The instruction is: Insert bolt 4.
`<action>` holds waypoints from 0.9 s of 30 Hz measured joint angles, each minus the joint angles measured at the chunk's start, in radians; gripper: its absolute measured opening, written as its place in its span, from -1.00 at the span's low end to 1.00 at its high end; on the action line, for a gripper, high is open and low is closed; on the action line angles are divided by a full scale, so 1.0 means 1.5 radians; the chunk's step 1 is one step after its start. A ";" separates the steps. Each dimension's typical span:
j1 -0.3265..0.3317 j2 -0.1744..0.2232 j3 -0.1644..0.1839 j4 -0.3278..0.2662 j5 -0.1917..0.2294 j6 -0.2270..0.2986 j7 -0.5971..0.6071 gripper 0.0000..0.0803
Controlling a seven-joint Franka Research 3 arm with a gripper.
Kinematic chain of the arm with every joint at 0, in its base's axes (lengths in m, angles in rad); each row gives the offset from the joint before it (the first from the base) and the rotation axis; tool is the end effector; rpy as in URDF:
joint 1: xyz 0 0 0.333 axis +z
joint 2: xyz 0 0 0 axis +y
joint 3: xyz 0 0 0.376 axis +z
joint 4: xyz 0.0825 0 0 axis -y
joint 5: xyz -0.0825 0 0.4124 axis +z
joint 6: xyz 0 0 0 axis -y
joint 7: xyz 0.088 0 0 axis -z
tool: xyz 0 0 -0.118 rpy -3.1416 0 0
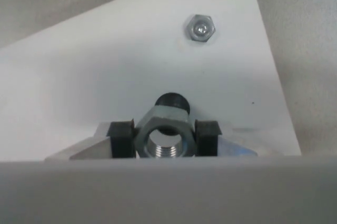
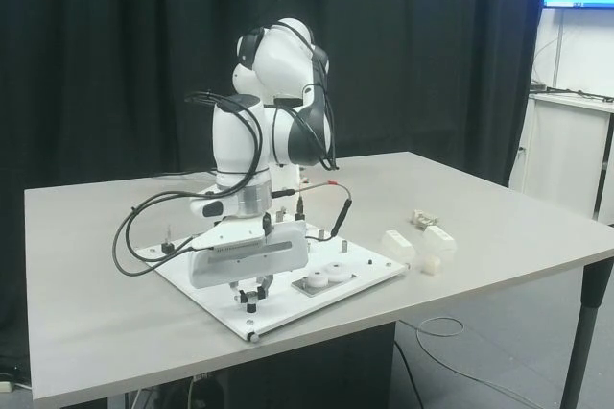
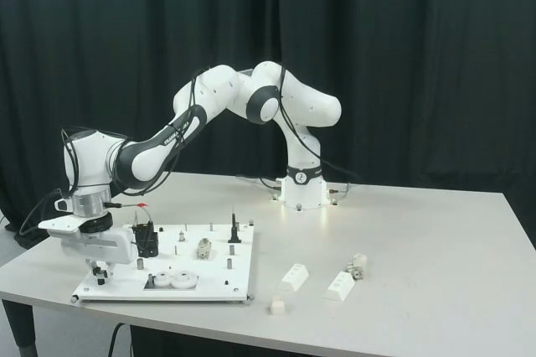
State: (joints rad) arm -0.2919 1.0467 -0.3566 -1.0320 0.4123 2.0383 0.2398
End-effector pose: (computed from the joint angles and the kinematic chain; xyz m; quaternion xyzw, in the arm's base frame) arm 0.7583 -0.3982 0.2260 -0.8994 0.4359 -0.0121 0.0291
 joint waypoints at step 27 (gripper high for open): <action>0.000 0.015 -0.004 0.022 0.000 -0.002 0.018 -0.40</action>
State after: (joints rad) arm -0.2921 1.0696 -0.3632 -0.9995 0.4123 2.0350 0.2662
